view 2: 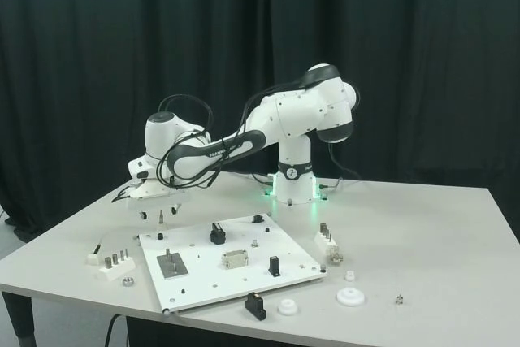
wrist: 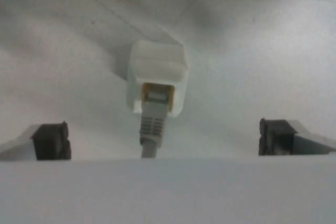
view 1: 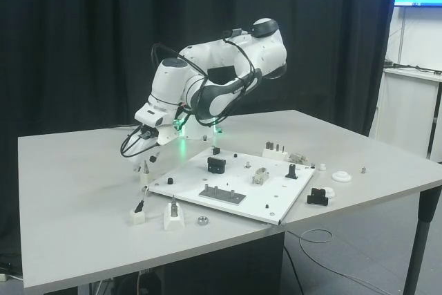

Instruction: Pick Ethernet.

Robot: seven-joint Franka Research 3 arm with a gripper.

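Right now your end effector is spread wide and holds nothing: in the wrist view its two black fingertips stand well apart on either side of the Ethernet plug, with clear gaps both ways. The plug is seated in a white holder block on the grey table, its boot and a short run of cable pointing back toward the wrist camera. In the first room view the block sits just off the white board, at about nine o'clock from the board's middle, with the end effector hovering above it.

Watch for these risks, as I judge them:

- The plug is narrow beside the block. If you come down too far, the fingertips could close on the block's walls instead of the plug, and you would lift the block or jam against it.
- The latch may still be engaged in the block. Pull without freeing it and the loose-looking block could rise with the plug, or the plug could slip out of the pinch.
- Close on the soft boot or cable and the plug may twist in your hold.
- Two more white holders stand nearby at about seven o'clock from the board's middle; a sideways swing on withdrawal could knock them.
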